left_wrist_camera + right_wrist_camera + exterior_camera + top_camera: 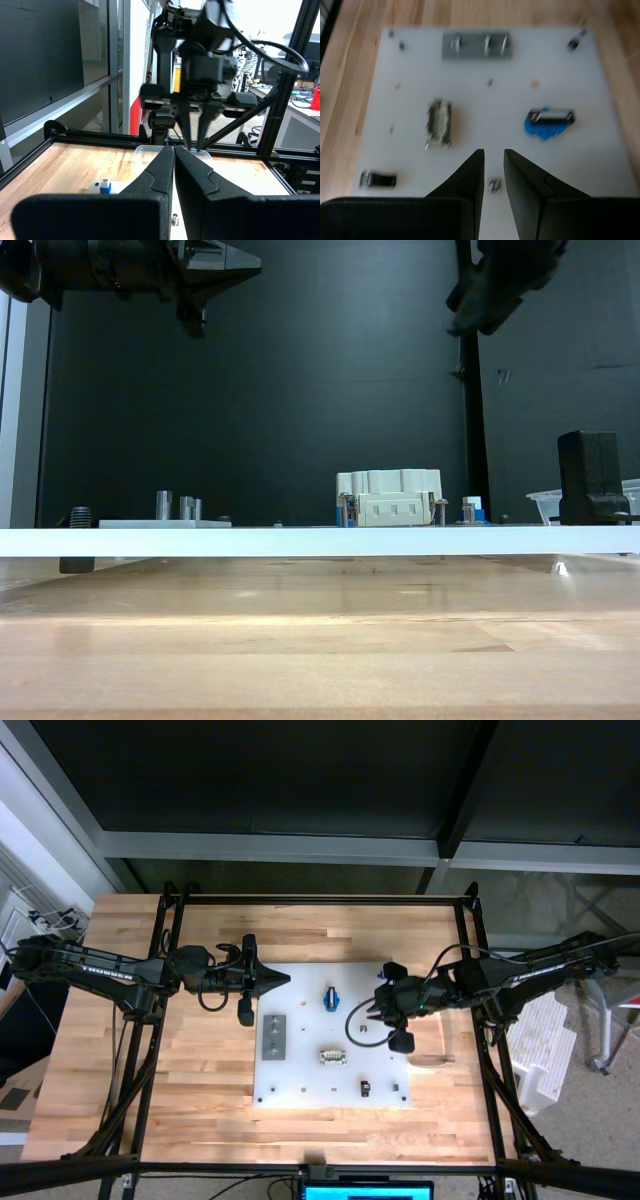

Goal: Pick the 16mm bar and install on taskboard

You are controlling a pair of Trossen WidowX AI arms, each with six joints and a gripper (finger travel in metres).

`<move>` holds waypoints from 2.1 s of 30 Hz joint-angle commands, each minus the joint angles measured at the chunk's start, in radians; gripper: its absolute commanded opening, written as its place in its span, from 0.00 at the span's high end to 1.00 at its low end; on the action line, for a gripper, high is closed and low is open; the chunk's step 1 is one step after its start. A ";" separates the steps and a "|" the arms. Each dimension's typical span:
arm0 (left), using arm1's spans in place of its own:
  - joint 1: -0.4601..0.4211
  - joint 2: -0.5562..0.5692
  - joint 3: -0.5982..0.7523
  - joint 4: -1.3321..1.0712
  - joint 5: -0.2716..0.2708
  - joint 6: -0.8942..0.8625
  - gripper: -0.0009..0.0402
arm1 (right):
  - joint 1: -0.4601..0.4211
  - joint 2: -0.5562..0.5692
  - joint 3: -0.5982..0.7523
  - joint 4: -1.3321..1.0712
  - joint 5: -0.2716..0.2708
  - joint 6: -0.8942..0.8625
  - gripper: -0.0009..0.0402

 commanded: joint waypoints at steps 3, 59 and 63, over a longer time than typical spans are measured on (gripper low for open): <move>0.001 0.000 0.000 -0.002 0.000 0.000 0.98 | -0.048 -0.057 -0.055 0.128 -0.001 -0.056 0.90; 0.001 0.000 0.000 -0.006 0.000 0.000 0.98 | -0.227 -0.211 -0.455 1.038 -0.124 -0.106 0.98; 0.001 0.000 0.000 -0.006 0.000 0.000 0.98 | -0.242 -0.211 -0.455 1.038 -0.151 -0.088 0.98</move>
